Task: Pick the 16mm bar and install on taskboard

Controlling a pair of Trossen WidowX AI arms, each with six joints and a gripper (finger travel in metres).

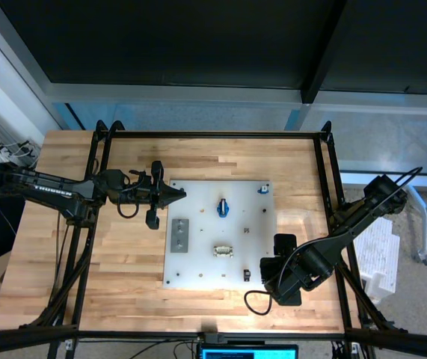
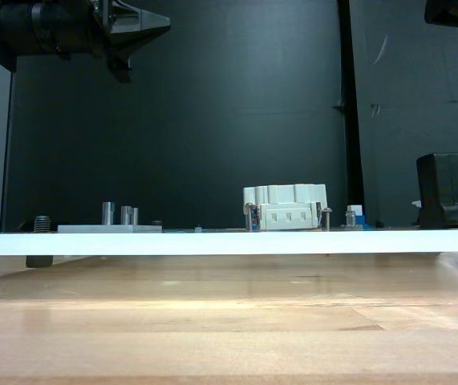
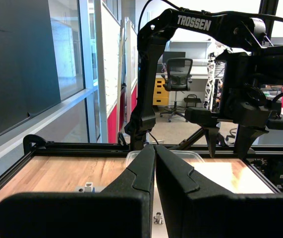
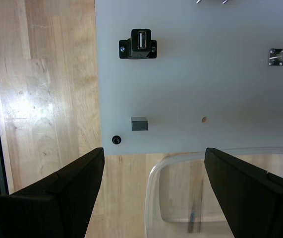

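Note:
The taskboard (image 1: pixel 198 271) is a white square plate in the middle of the table, and its front edge (image 2: pixel 212 242) runs across the low view. My right gripper (image 4: pixel 153 151) hangs open and empty above the board's near right corner (image 4: pixel 205 74) and a clear tray (image 4: pixel 153 193). In the high view it sits under the right arm (image 1: pixel 282 278). A thin dull-grey sliver (image 4: pixel 193 218) shows blurred through the tray and may be the 16mm bar. My left gripper (image 1: pixel 174 194) is shut on nothing, held high over the board's far left edge (image 2: pixel 136 32).
On the board are a grey metal block (image 1: pixel 179 234) with pegs (image 2: pixel 120 215), a blue piece (image 1: pixel 222 207), a silver connector (image 2: pixel 285 207), a black USB socket (image 4: pixel 138 43) and a small grey square (image 4: pixel 139 123). A black block (image 2: pixel 445 192) stands at the right. A black frame rings the table.

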